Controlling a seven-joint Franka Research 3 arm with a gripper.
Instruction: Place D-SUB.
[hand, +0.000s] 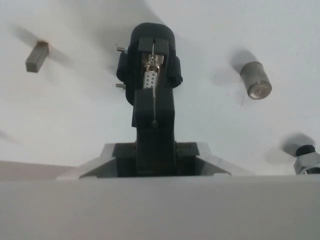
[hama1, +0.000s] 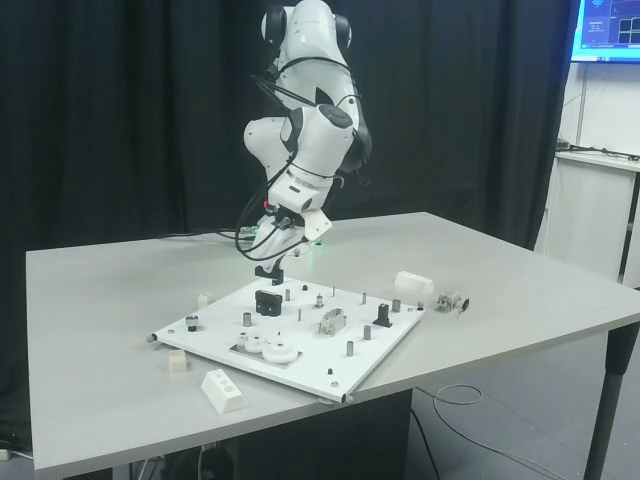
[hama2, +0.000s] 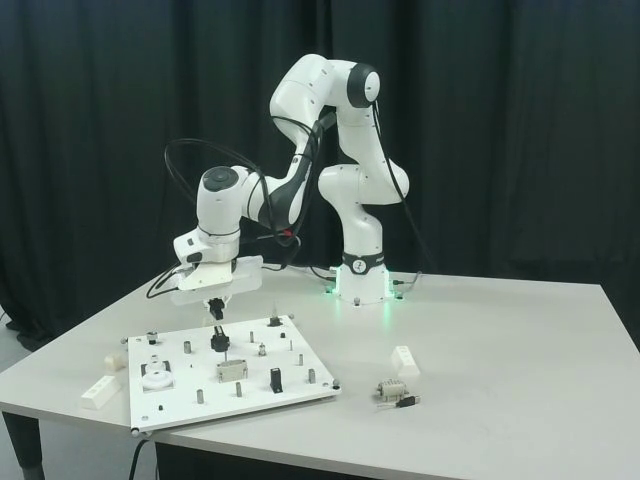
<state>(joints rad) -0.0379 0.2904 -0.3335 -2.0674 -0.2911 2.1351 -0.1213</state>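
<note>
The D-SUB (hand: 150, 55) is a black-hooded plug with two thumbscrews on one side. Its pin face shows just past my fingertips. It stands on the white board (hama1: 215, 325), where it appears as a small black block (hama1: 268, 300) (hama2: 220, 343). My gripper (hand: 155, 100) (hama1: 268, 268) (hama2: 215, 310) hangs a short way straight above it, apart from it. The black fingers are shut against each other, with only a thin seam between them and nothing held.
On the board near the plug are a small square block (hand: 37, 56), a grey round peg (hand: 256, 80) and a bolt head (hand: 305, 161). Several pegs and white gears (hama1: 272, 350) also stand there. White blocks (hama1: 224, 390) and a loose connector (hama1: 450, 300) lie on the grey table.
</note>
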